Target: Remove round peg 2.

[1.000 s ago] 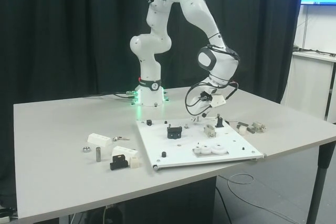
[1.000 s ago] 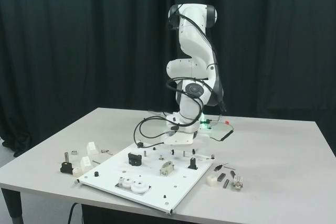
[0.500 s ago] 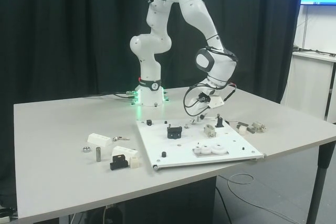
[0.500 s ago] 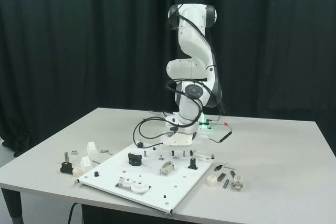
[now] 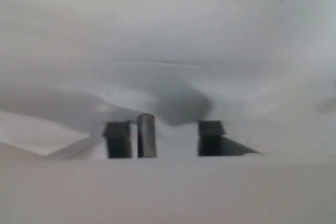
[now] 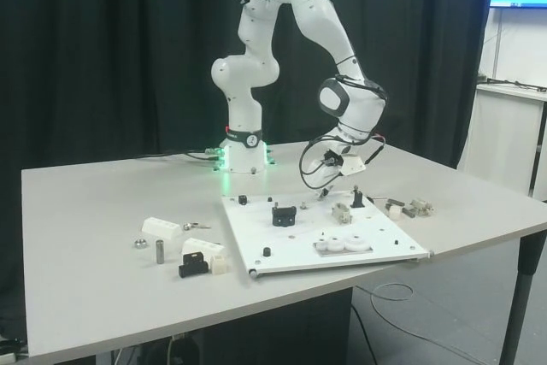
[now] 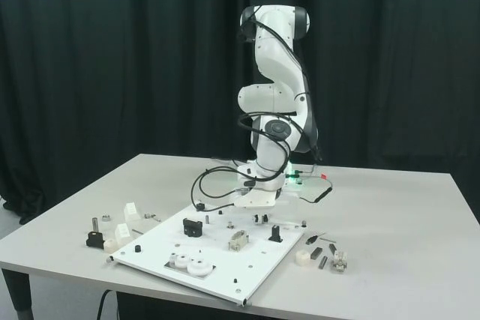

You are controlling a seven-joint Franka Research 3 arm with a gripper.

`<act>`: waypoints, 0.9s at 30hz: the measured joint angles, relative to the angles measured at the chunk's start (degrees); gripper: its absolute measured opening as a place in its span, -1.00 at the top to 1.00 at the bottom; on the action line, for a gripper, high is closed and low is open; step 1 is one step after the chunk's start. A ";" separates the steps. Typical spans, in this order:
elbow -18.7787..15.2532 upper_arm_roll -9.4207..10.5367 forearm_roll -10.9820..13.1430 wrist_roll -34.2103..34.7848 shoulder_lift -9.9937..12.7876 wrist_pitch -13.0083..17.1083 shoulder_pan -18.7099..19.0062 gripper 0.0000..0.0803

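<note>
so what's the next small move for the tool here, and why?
Probably close the fingers. In the wrist view the round peg stands upright between the two black fingers, close to one and apart from the other, so it is not gripped yet. The tool is already low over the white board.

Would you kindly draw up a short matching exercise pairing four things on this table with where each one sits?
Things:
1. gripper
2. pair of white gears
3. upright grey cylinder
4. green light

Places:
A. at the arm's base
B. on the bare table, off the white board
C. low over the board's far edge
D. on the board near its front edge

Pairs: 1-C, 2-D, 3-B, 4-A
</note>
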 joint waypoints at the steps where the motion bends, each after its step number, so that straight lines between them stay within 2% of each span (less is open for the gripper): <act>1: 0.00 0.11 0.21 0.00 -0.05 0.01 0.00 0.22; 3: -0.02 0.38 0.61 0.00 -0.11 0.00 0.00 0.22; 4: -0.03 0.52 0.71 0.00 -0.13 -0.01 0.00 0.68; 13: -0.06 0.68 0.76 0.00 -0.17 -0.04 -0.12 0.68; 14: -0.06 0.68 0.76 0.00 -0.17 -0.04 -0.12 0.83; 27: -0.06 0.71 0.76 0.00 -0.84 -0.84 -0.14 0.83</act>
